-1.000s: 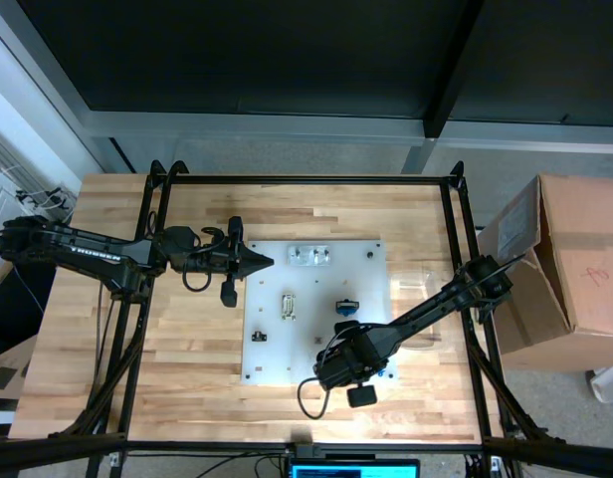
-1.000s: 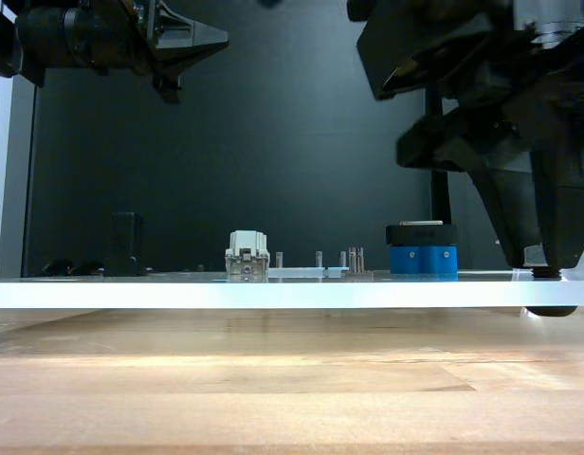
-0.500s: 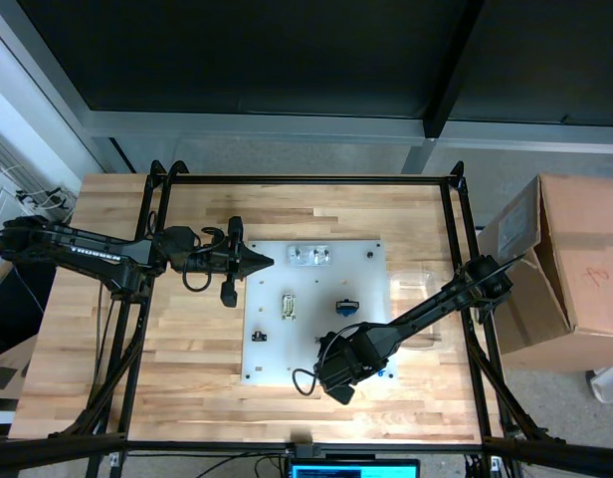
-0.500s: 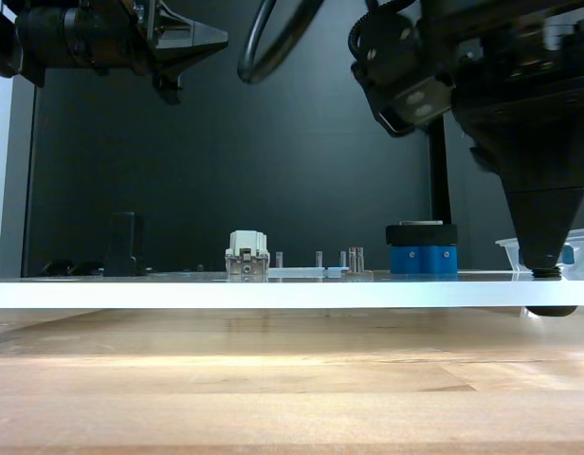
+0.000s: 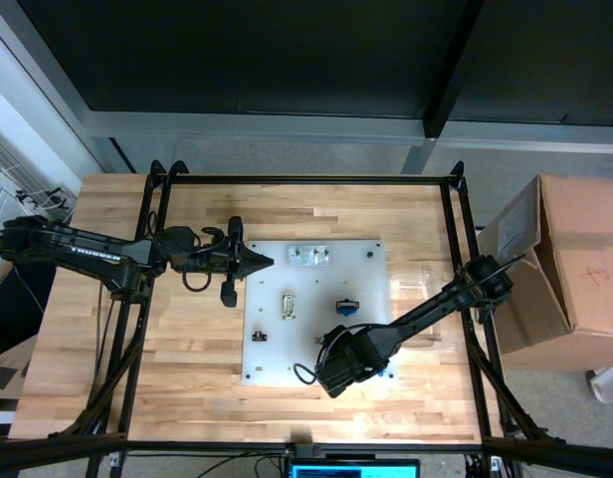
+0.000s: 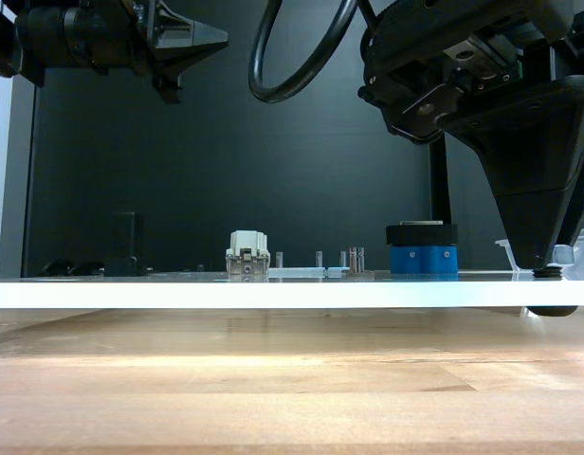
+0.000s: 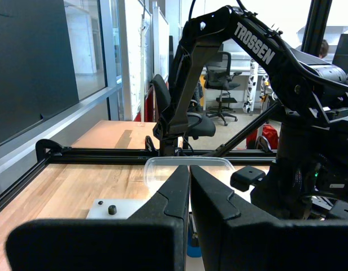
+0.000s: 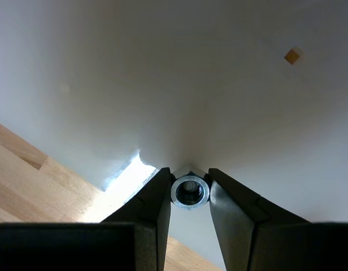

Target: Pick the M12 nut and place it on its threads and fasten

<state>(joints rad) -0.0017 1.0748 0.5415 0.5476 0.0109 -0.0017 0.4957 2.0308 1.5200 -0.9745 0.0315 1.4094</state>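
right tool [image 6: 549,268]: near-right board [image 5: 287,351], holds nut [image 8: 190,192] bore-vertical | left tool [image 5: 267,262]: board's left

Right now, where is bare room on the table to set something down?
Free: bare wood left of the white board, nearer than the left tool at the board's far left edge. Crowded: board's near right, where the right tool grips the nut; on its stud or not, unclear.

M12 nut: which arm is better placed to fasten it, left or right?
Right. The right gripper is shut on the nut, low at the white board's near right edge; the left gripper hangs high at its left edge.
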